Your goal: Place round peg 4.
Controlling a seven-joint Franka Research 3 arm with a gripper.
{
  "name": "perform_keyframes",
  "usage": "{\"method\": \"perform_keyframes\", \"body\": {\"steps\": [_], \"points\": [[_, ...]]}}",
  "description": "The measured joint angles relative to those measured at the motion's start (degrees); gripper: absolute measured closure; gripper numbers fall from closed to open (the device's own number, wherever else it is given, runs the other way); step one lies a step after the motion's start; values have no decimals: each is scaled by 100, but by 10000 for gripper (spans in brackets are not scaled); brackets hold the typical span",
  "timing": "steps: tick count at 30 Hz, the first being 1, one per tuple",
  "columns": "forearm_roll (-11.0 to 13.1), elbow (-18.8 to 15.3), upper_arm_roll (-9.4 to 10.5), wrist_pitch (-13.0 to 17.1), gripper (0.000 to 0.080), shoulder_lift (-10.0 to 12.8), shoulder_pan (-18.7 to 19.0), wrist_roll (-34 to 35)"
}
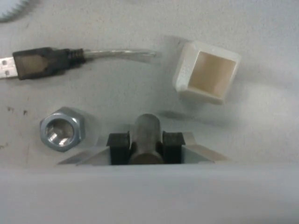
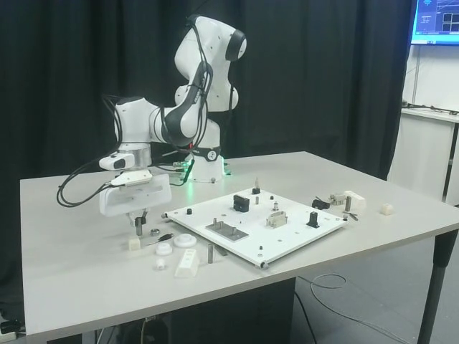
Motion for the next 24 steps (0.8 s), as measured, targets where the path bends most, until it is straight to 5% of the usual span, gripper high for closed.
{"method": "perform_keyframes", "body": {"steps": [12, 13, 18, 19, 24], "points": [[33, 134, 0, -181, 657, 116, -45, -50], [33, 141, 0, -189, 484, 116, -48, -50], [32, 188, -25, -245, 484, 114, -54, -50], [31, 201, -34, -272, 151, 112, -54, -50], [16, 310, -123, -492, 151, 96, -54, -50]]}}
